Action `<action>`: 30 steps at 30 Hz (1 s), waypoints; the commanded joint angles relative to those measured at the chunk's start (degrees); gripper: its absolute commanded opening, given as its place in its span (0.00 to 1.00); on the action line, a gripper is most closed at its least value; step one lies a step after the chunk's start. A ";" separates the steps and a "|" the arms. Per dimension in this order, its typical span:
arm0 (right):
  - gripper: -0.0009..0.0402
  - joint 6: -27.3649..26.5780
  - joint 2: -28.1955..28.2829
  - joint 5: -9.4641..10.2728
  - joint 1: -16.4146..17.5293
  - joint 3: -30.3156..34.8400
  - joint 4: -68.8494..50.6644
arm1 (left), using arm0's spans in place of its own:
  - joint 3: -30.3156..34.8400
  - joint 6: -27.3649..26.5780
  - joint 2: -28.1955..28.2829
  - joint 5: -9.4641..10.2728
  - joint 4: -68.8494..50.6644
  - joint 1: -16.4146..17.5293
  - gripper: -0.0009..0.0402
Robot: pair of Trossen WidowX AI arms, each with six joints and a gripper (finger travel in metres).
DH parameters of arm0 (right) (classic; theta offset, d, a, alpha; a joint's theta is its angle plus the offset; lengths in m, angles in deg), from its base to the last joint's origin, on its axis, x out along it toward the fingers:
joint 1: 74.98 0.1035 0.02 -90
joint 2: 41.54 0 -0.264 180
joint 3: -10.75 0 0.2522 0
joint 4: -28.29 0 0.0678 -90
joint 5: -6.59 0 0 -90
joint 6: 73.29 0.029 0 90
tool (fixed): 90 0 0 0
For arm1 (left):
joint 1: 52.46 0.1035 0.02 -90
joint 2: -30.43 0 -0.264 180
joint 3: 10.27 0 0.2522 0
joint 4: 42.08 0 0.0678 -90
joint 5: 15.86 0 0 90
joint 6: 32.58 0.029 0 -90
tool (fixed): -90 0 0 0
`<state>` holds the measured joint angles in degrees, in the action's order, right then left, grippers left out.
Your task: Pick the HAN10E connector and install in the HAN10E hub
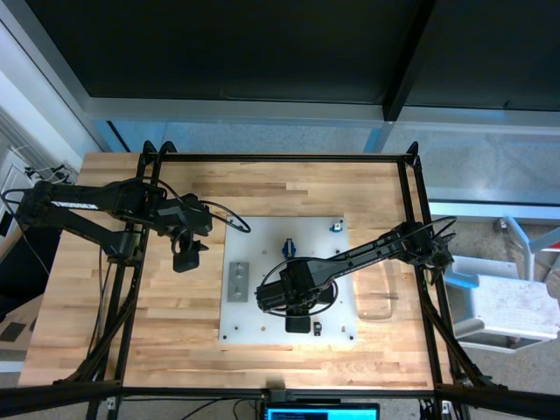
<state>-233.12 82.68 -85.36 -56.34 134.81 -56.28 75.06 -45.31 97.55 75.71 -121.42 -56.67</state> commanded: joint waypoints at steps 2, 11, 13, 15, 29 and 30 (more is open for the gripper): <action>0.02 -0.76 0.15 -0.48 0.00 -0.04 0.83 | 0.04 0.02 0.00 0.00 0.02 0.00 0.41; 0.02 -1.18 0.15 -1.05 -0.04 -0.31 0.92 | 0.04 0.02 0.00 0.00 0.02 0.00 0.41; 0.02 -1.18 0.15 -1.05 -0.07 -0.59 0.96 | 0.04 0.02 0.00 0.00 0.02 0.00 0.42; 0.02 -1.18 0.15 -1.03 -0.13 -0.72 0.96 | 0.04 0.02 0.00 0.00 0.02 0.02 0.41; 0.02 -1.44 0.15 0.37 -0.24 -1.16 1.25 | 0.04 0.04 0.00 0.00 0.02 0.00 0.41; 0.02 -1.44 0.15 0.55 -0.22 -1.16 1.25 | 0.04 0.02 0.00 0.00 0.04 0.02 0.41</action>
